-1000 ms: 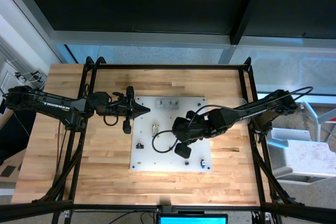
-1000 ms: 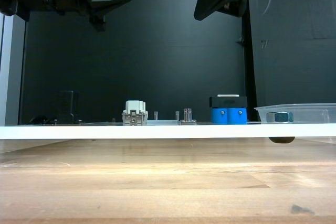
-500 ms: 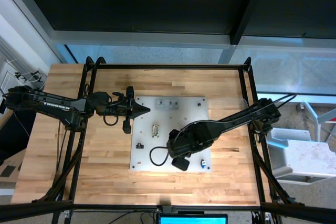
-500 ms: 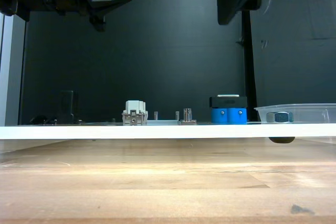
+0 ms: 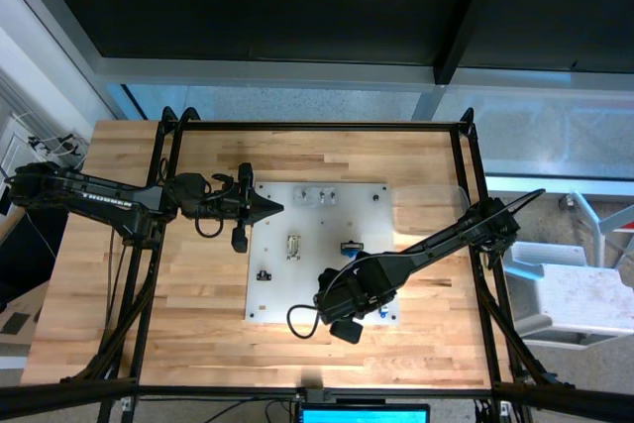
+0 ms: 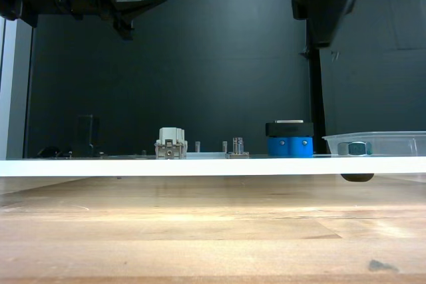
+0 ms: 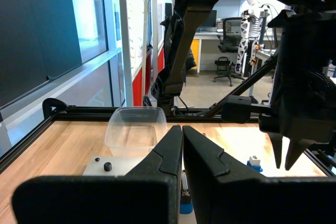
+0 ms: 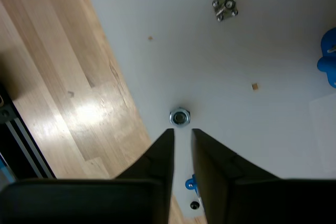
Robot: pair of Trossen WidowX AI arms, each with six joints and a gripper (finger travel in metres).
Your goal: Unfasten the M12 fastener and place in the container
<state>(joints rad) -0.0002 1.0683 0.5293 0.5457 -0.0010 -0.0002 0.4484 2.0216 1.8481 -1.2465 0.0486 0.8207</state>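
Spanning the foreground, a butcher-block table carries the white board. Near the board's near right edge the silver M12 nut sits on the board, with the right gripper above it, fingers slightly apart. The left gripper hangs over the board's far left edge, fingers together. The clear container lies beside the board's far right corner, before a black frame.
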